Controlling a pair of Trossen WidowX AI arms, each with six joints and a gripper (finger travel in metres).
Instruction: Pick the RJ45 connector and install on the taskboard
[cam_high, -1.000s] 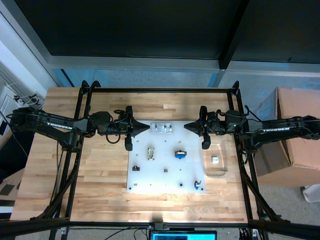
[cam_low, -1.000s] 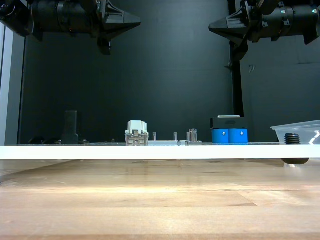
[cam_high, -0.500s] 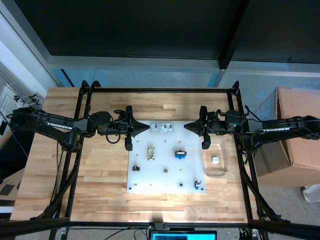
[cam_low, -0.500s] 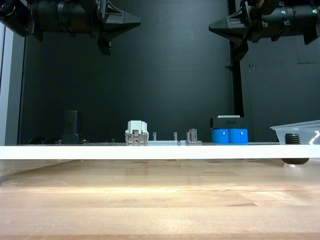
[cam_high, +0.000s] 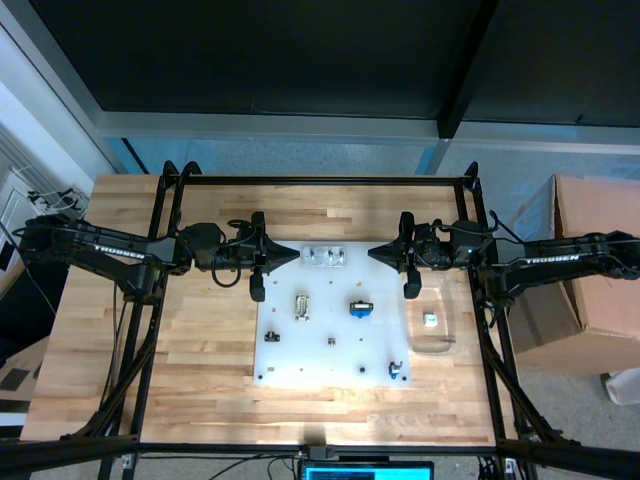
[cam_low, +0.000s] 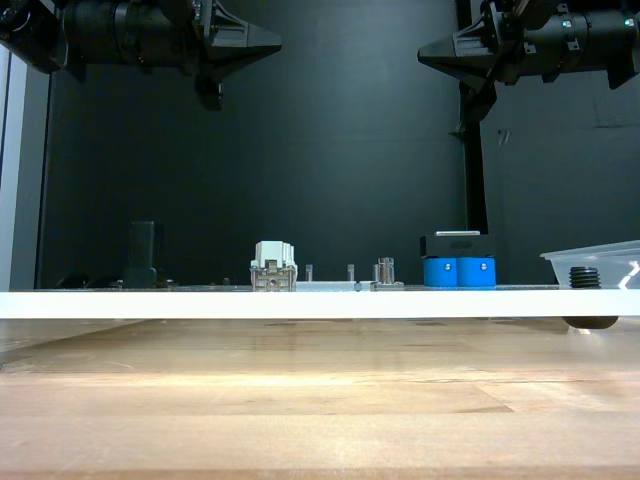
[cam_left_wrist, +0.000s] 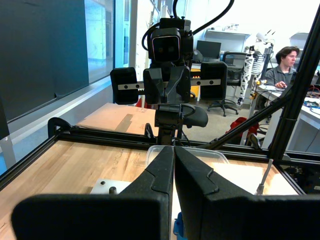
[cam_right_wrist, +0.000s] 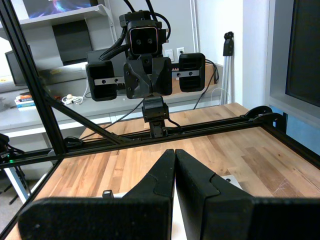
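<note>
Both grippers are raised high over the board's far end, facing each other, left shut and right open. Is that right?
Not quite. The right gripper is shut too: the right wrist view shows its fingers pressed together, nothing between. The left gripper is shut, and both are raised high over the far end of the board, facing each other.

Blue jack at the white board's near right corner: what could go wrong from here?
1. The left tool and right tool hang shut and empty, high above the wooden table; I cannot tell where the grey-booted connector is, so a pick may start blind.
2. The small blue jack cannot be read as filled or empty from above; a half-seated plug could go unnoticed.
</note>
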